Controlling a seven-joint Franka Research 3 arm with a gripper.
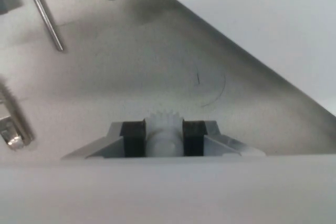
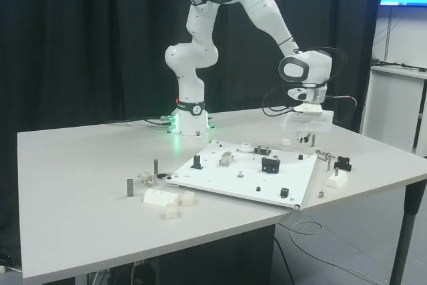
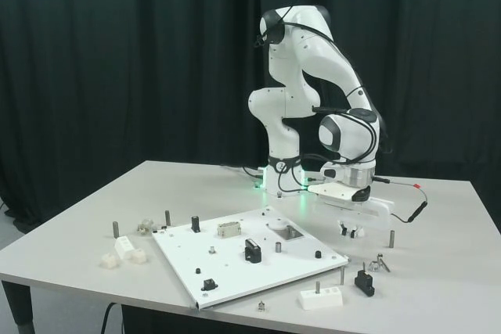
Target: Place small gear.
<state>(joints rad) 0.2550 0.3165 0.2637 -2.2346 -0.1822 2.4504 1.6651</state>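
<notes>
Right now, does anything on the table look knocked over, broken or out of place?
Nothing stands out. The gripper holds the small gear squarely above the table, beside the white board. Loose parts lie scattered around the board, none visibly damaged.

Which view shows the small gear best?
The wrist view. There the small gear fills the space between the black pads, teeth visible, so the gripper is clearly shut on it. In both room views the gripper hangs just off the white board's edge; the gear itself cannot be made out.
</notes>
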